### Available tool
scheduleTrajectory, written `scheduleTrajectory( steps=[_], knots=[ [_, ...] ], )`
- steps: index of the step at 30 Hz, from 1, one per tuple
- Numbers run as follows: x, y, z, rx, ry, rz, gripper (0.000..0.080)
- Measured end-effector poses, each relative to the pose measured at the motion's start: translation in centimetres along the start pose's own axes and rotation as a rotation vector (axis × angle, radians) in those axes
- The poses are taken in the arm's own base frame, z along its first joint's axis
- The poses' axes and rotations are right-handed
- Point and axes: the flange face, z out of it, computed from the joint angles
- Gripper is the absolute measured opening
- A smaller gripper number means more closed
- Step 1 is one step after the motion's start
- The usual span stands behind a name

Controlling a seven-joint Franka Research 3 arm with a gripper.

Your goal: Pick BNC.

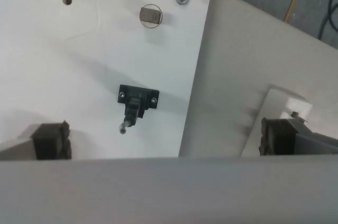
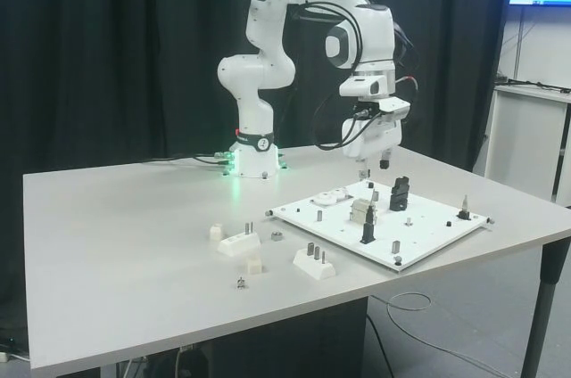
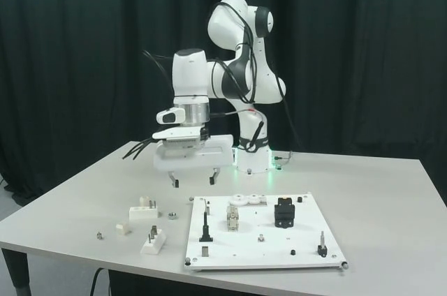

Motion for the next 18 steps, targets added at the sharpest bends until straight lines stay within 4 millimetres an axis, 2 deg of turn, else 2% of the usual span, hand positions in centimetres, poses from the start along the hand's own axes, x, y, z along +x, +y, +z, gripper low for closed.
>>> scheduleTrajectory(
  steps=[8,18],
  knots=[
    [0.6,1.2,-0.5,-0.002,0.012,0.019,0.0800],
    [1.6,3.9,-1.3,-0.030,0.010,0.053,0.0800]
  ],
)
